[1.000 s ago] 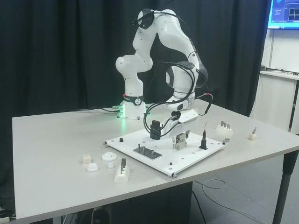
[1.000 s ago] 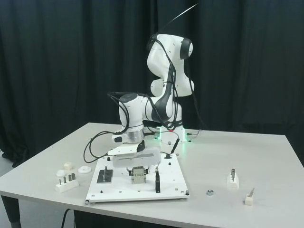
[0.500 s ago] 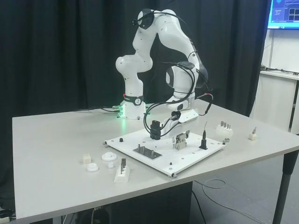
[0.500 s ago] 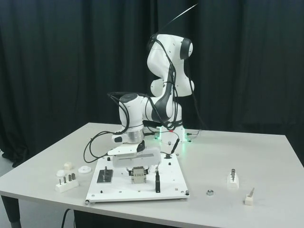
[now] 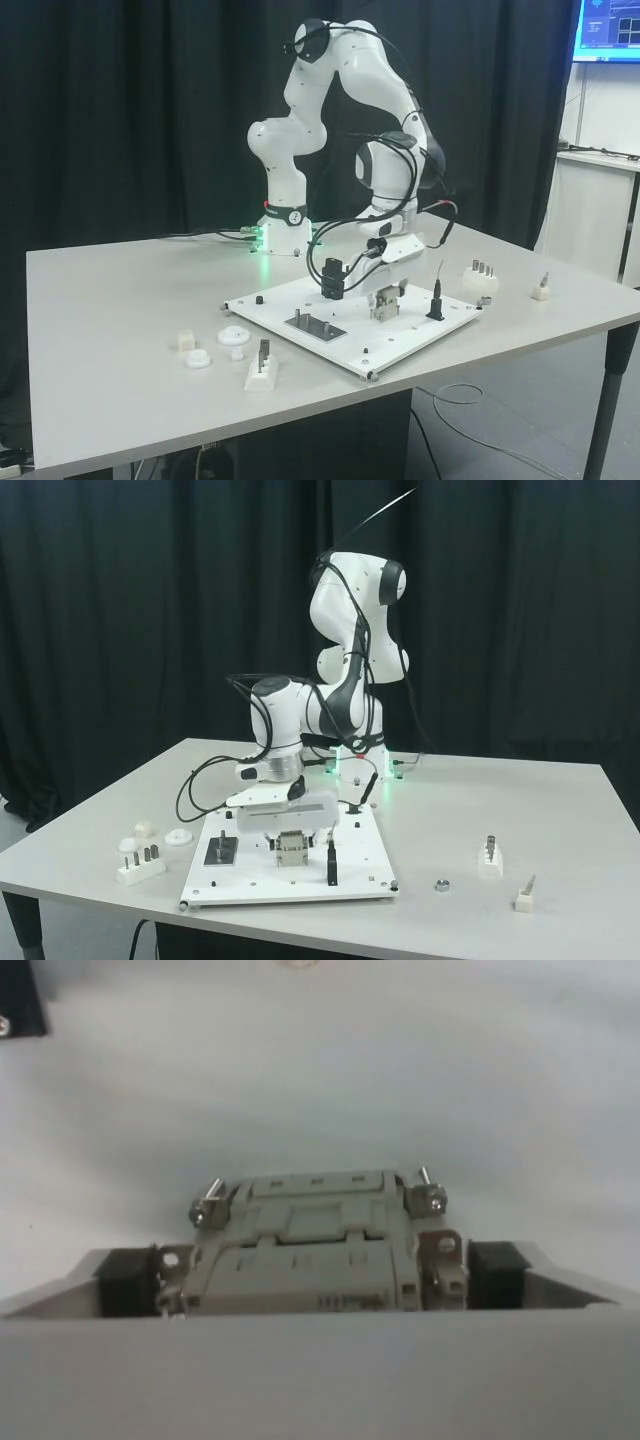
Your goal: Insert waterproof.
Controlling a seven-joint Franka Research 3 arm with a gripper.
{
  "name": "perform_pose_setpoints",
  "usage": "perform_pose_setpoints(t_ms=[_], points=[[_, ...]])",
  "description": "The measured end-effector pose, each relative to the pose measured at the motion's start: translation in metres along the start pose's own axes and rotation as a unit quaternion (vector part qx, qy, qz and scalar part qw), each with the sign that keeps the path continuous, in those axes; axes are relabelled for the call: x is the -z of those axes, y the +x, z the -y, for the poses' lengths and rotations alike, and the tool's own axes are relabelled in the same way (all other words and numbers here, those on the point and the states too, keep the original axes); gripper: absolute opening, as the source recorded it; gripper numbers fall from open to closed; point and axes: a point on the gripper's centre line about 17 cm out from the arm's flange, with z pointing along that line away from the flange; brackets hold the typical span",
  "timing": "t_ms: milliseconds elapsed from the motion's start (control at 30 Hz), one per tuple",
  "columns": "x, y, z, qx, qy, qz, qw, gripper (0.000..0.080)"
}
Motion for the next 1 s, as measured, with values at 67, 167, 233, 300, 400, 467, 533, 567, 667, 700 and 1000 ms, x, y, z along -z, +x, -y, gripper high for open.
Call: perform_pose_setpoints(t_ms=[67,167,233,300,400,467,533,567,667,700,1000], points=[[0.001,0.001,0.0,0.001,-0.001,-0.001,1.0,0.0623],[0.003,0.003,0.001,0.001,-0.001,-0.003,1.0,0.0737],[0.006,0.004,0.001,0.001,0.0,-0.005,1.0,0.0737],[0.009,0.003,0.001,0.002,0.0,-0.006,1.0,0.0785],[0.015,0.001,0.0,0.004,0.0,-0.004,1.0,0.0785],[0.021,-0.002,-0.002,0.004,0.0,-0.001,1.0,0.0785],[0.026,-0.005,-0.004,0.002,0.0,0.002,1.0,0.0797],[0.029,-0.006,-0.005,-0.001,0.0,0.002,1.0,0.0797],[0.038,-0.009,-0.009,-0.016,0.001,0.002,0.9999,0.0797],[0.04,-0.01,-0.01,-0.021,0.002,0.002,0.9998,0.0799],[0.056,-0.012,-0.022,-0.071,0.0,-0.006,0.9975,0.08]])
